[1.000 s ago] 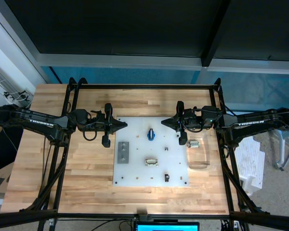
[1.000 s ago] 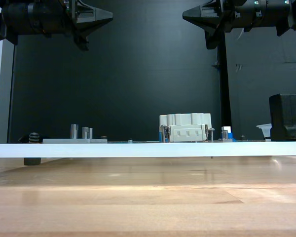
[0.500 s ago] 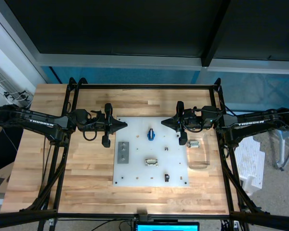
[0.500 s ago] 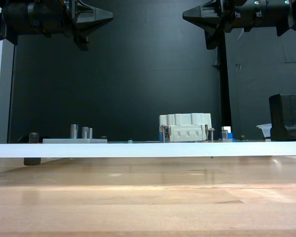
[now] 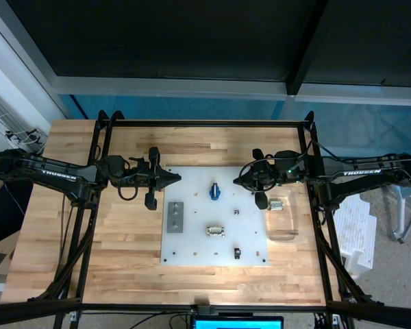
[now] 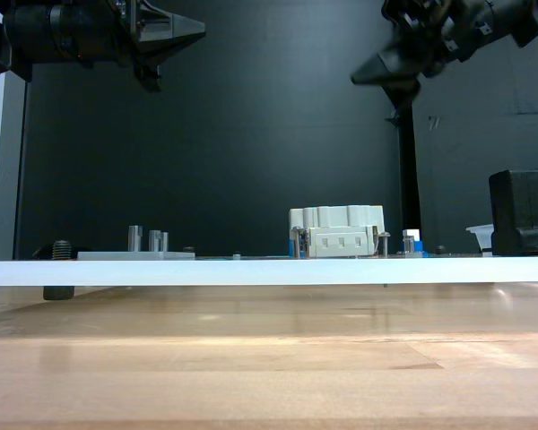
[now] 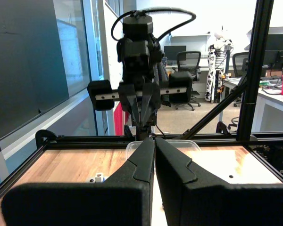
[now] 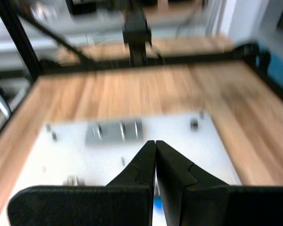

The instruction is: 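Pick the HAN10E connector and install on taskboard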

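Nearby right pincer (image 5: 240,179), HAN10E connector (image 5: 275,205); left pincer (image 5: 176,178) farther.

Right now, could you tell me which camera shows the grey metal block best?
The high view: the grey block lies whole on the white board. The low view shows it edge-on, the right wrist view from afar, the left wrist view not at all. The left tool and right tool, both shut, hover over its far part.

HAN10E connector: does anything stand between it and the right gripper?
Nothing visible does. The connector lies in the clear tray, and the shut right gripper hangs above the taskboard beside it. The left gripper, also shut, hangs over the board's left edge.
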Robot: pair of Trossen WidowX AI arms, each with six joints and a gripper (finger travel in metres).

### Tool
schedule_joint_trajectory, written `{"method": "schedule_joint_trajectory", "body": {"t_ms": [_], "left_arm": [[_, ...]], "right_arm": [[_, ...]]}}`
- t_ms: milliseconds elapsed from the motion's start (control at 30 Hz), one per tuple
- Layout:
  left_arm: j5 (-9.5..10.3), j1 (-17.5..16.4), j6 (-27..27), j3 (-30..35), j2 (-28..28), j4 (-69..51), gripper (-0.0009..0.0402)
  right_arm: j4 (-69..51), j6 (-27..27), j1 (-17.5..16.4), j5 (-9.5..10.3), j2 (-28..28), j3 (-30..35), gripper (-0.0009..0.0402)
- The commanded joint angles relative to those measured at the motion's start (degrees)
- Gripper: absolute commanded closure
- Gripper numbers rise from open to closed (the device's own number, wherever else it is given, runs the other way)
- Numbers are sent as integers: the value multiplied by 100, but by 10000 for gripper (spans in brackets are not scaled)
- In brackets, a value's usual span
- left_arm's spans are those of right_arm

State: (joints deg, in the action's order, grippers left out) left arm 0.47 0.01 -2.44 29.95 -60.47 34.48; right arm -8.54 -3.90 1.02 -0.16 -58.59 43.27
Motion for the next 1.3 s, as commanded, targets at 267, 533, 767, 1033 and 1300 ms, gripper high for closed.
{"method": "schedule_joint_trajectory", "body": {"t_ms": [267,533,767,1033,1300], "left_arm": [[0,0,-2,0,-2,2,392],[-2,-2,-2,0,-2,2,392],[-2,-2,-2,0,-2,4,392],[-2,0,-2,0,-2,2,392],[-2,-2,-2,0,-2,2,392]], "right_arm": [[-2846,140,11,-170,-2,684,393],[-4236,120,9,-175,-2,896,393],[-5047,138,-2,-151,-2,918,393],[-5836,140,-17,-129,-7,916,388],[-5917,142,-35,-179,-87,802,334]]}}
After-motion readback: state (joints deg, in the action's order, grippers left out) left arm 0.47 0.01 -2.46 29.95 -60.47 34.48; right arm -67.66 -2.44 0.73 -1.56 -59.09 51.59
